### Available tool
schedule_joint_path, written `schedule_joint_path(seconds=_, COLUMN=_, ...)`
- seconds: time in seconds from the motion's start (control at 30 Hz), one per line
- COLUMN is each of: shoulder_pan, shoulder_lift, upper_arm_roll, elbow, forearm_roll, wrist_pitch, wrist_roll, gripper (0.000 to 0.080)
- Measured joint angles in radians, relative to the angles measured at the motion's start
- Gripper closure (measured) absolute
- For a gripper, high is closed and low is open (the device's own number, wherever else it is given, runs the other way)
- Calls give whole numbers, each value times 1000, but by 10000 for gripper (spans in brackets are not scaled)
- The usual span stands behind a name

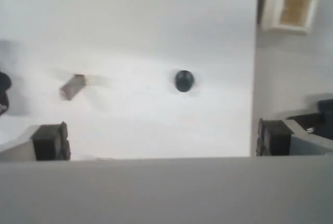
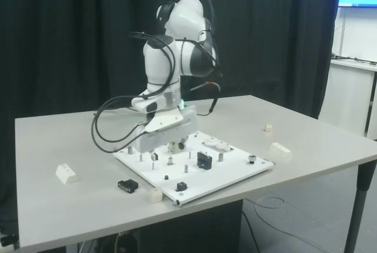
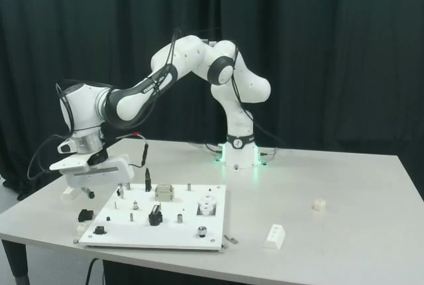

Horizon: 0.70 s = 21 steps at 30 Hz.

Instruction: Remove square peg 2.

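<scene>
Square peg 2 looks to be the small square-sided peg (image 1: pixel 73 86) in the wrist view, standing upright in the white board (image 1: pixel 156 26) and not yet lifted; among the many little pegs in the room views I cannot tell which one it is. A black round knob (image 1: pixel 183 81) sits on the board near it, clearly apart. The gripper (image 1: pixel 161 140) hangs above this patch with its jaws spread wide, one black fingertip (image 1: pixel 49 141) on the peg's side, the other (image 1: pixel 273 136) out past the board's edge, and nothing between them. Just off that edge a white hollow block (image 1: pixel 290 11) rests on the grey table (image 2: pixel 59 141). From the second room view the white arm (image 3: pixel 192 56) reaches out from its green-lit base (image 3: pixel 238 159) and bends down over the far corner of the board, away from the base. Loose white blocks (image 3: pixel 274 235) lie on the table well apart from the board
</scene>
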Motion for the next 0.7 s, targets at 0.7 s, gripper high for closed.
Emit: schedule_joint_path(seconds=0.7, shoulder_pan=99, shoulder_lift=-51, upper_arm_roll=-26, elbow=-141, forearm_roll=-21, wrist_pitch=66, wrist_roll=119, gripper=3)
